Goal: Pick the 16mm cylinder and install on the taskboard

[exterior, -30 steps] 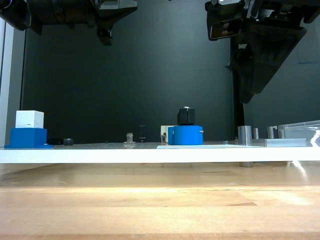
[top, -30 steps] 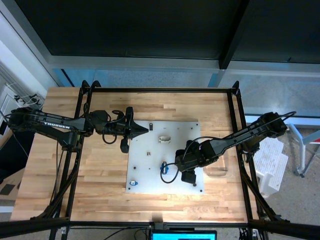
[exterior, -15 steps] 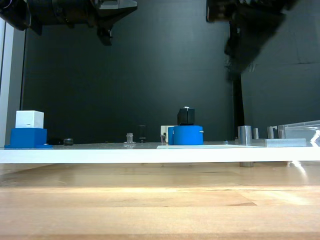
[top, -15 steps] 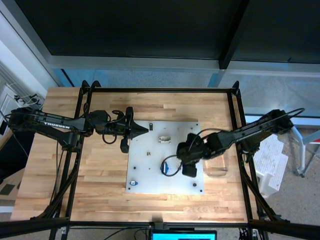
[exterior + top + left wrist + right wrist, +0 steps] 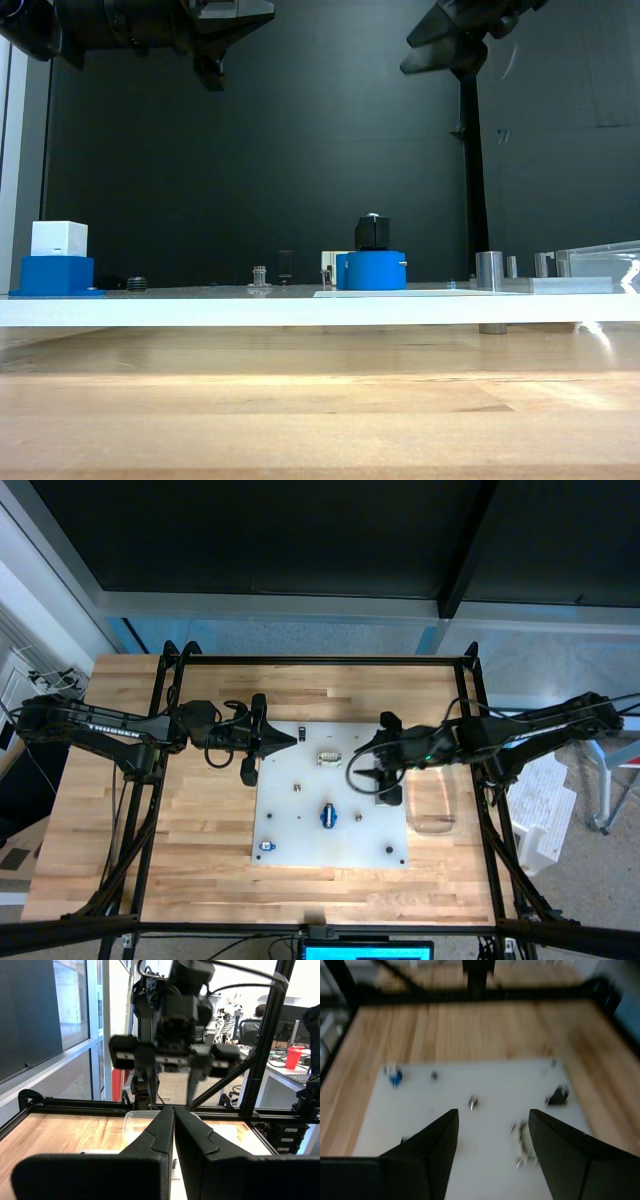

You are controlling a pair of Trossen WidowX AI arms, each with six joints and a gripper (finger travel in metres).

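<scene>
Over at the left, the left gripper (image 5: 286, 740) hangs above the far-left corner of the taskboard (image 5: 300, 820), pointing right. Its own camera shows the fingers (image 5: 155, 1135) pressed together with nothing between them. From above, a small blue-and-white block (image 5: 265, 847) sits at the board's near-left corner. A beige connector (image 5: 327, 758) lies toward the far edge, and the blue fitting (image 5: 328, 815) sits mid-board. Just right of that fitting is the 16mm cylinder (image 5: 359, 817), a mere speck from above. Only the low view shows that the cylinder (image 5: 489, 270) stands upright in the board, its foot poking out beneath. The right gripper (image 5: 388, 788) floats above the board's right side, apart from the cylinder. Its wrist view shows the fingers (image 5: 440, 1135) spread apart and empty. A clear plastic tray (image 5: 437, 825) lies on the table (image 5: 200, 810) just beyond the board's right edge.
</scene>
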